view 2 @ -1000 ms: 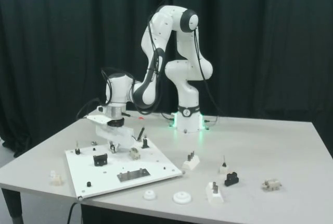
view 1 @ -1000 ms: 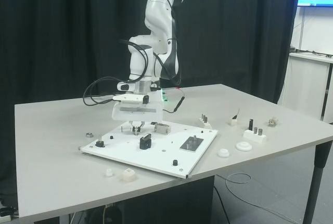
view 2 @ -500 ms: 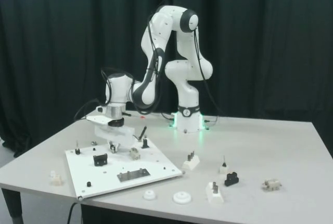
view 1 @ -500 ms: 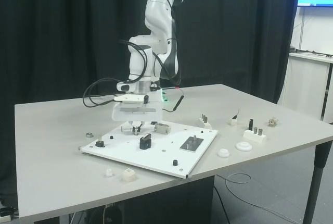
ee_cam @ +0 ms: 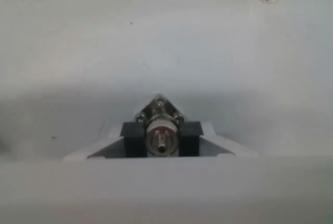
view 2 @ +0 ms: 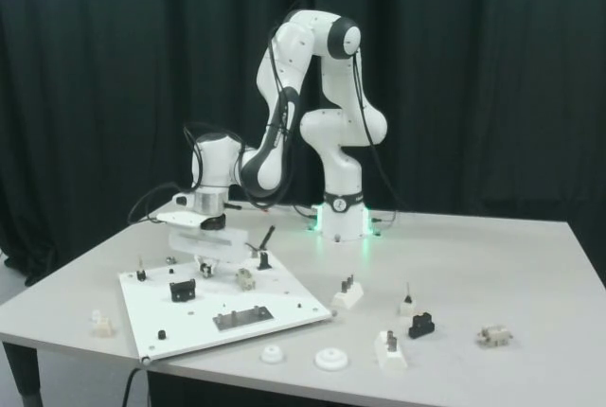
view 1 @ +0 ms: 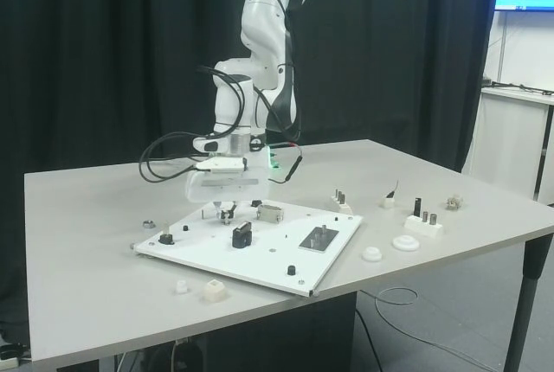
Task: Insert BNC.
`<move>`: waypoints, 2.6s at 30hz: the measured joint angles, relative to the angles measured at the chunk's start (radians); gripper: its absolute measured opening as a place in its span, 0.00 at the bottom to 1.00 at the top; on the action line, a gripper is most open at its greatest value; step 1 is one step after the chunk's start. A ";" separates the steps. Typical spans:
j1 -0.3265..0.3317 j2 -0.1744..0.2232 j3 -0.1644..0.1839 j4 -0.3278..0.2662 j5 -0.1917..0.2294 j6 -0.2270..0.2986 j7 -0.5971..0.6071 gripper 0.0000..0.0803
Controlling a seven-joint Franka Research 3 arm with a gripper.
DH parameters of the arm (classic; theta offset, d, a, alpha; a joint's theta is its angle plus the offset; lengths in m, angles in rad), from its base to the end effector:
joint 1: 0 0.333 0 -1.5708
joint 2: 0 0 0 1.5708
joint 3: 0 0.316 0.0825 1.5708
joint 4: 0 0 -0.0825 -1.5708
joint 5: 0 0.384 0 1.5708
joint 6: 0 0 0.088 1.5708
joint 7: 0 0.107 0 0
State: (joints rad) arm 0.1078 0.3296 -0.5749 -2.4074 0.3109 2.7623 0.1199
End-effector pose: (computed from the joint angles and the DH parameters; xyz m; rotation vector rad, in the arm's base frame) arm 0.4397 -0.2473 0.2085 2.8073 -1.2516 0.1384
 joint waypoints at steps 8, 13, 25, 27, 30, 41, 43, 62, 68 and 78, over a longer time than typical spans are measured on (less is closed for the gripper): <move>-0.002 0.000 0.001 0.001 0.018 0.000 -0.161 0.16; -0.004 0.001 0.001 0.001 0.043 0.000 -0.277 0.16; -0.008 0.003 0.001 0.004 0.083 -0.004 -0.482 0.16; -0.008 0.004 0.001 0.005 0.083 -0.005 -0.522 0.16; -0.008 0.005 0.001 0.006 0.083 -0.006 -0.597 0.16; -0.014 0.008 0.001 0.018 0.083 -0.028 -0.839 0.16; -0.016 0.009 0.001 0.023 0.083 -0.035 -0.938 0.16; -0.031 0.025 0.001 0.063 0.084 -0.103 -1.243 0.16; -0.031 0.025 0.001 0.063 0.083 -0.103 -1.277 0.16; -0.031 0.025 0.001 0.063 0.082 -0.103 -1.367 0.16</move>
State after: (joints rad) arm 0.0769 0.3550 -0.5736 -2.3441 0.3924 2.6593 -1.2470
